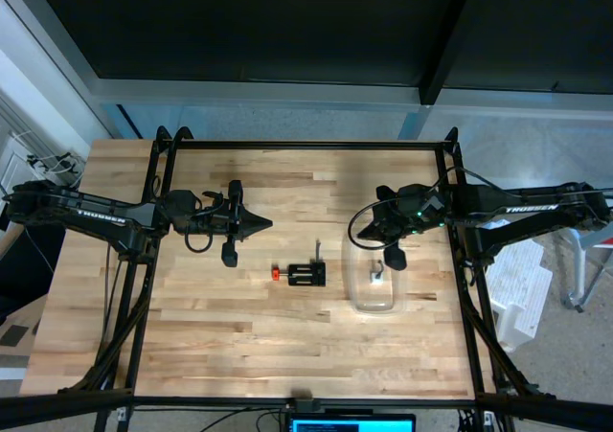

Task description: Pick the USB-C connector and install on taskboard

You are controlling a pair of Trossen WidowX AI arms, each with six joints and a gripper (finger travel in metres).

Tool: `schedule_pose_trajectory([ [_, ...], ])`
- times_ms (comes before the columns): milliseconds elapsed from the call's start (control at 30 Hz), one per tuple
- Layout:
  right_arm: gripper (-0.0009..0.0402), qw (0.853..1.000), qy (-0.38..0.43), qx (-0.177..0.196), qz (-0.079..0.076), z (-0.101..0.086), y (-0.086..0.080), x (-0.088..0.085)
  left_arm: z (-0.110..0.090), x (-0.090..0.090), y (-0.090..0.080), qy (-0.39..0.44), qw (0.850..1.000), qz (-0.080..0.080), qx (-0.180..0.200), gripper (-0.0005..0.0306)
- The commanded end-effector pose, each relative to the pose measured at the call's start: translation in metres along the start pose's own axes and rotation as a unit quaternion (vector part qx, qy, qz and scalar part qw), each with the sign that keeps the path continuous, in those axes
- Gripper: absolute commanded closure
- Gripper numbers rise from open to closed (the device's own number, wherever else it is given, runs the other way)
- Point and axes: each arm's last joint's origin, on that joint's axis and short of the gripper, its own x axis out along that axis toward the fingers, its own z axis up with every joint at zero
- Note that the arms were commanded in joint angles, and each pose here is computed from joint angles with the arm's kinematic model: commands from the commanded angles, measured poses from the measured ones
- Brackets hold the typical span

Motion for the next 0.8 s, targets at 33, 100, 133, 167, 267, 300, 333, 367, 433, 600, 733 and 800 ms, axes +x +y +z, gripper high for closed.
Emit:
schedule_pose_trajectory([
  [33, 0.0393, 0.999, 0.054, 0.001, -0.002, -0.002, 0.001, -0.008, 0.0, 0.0, 0.0, 0.0, 1.0, 0.0, 0.0, 0.03],
  [100, 0.0393, 0.996, 0.089, 0.001, -0.003, -0.003, 0.001, -0.012, 0.0, 0.0, 0.0, 0.0, 1.0, 0.0, 0.0, 0.03],
  [133, 0.0393, 0.994, 0.106, 0.002, -0.004, -0.003, 0.001, -0.014, 0.0, 0.0, 0.0, 0.0, 1.0, 0.0, 0.0, 0.03],
  [167, 0.0393, 0.993, 0.122, 0.001, -0.004, -0.004, 0.002, -0.015, 0.0, 0.0, 0.0, -0.001, 1.0, 0.0, 0.0, 0.03],
  [267, 0.0393, 0.988, 0.155, -0.004, -0.001, -0.006, 0.005, -0.017, 0.0, 0.0, 0.0, 0.0, 1.0, 0.0, 0.0, 0.03],
  [300, 0.0393, 0.986, 0.165, -0.006, 0.0, -0.007, 0.006, -0.018, 0.0, 0.0, 0.0, 0.0, 1.0, 0.0, 0.0, 0.03],
  [333, 0.0393, 0.984, 0.177, -0.008, 0.002, -0.007, 0.007, -0.019, 0.0, 0.0, 0.0, -0.001, 1.0, 0.0, 0.0, 0.03],
  [367, 0.0393, 0.982, 0.188, -0.01, 0.002, -0.008, 0.009, -0.02, 0.0, 0.0, 0.0, -0.001, 1.0, 0.0, 0.0, 0.03],
  [433, 0.0393, 0.978, 0.21, -0.013, 0.001, -0.009, 0.012, -0.02, 0.0, 0.0, 0.0, -0.001, 1.0, 0.0, 0.0, 0.03],
  [600, 0.0393, 0.968, 0.25, -0.013, 0.003, -0.014, 0.025, -0.012, 0.0, 0.0, 0.0, -0.001, 1.0, 0.0, 0.0, 0.03],
  [733, 0.0378, 0.962, 0.274, 0.003, -0.008, -0.018, 0.034, -0.004, 0.0, 0.0, 0.0, -0.001, 1.0, 0.0, 0.0, 0.03],
  [800, 0.0361, 0.958, 0.286, 0.01, -0.02, -0.019, 0.036, 0.002, 0.0, 0.0, 0.0, 0.0, 1.0, 0.0, 0.0, 0.03],
])
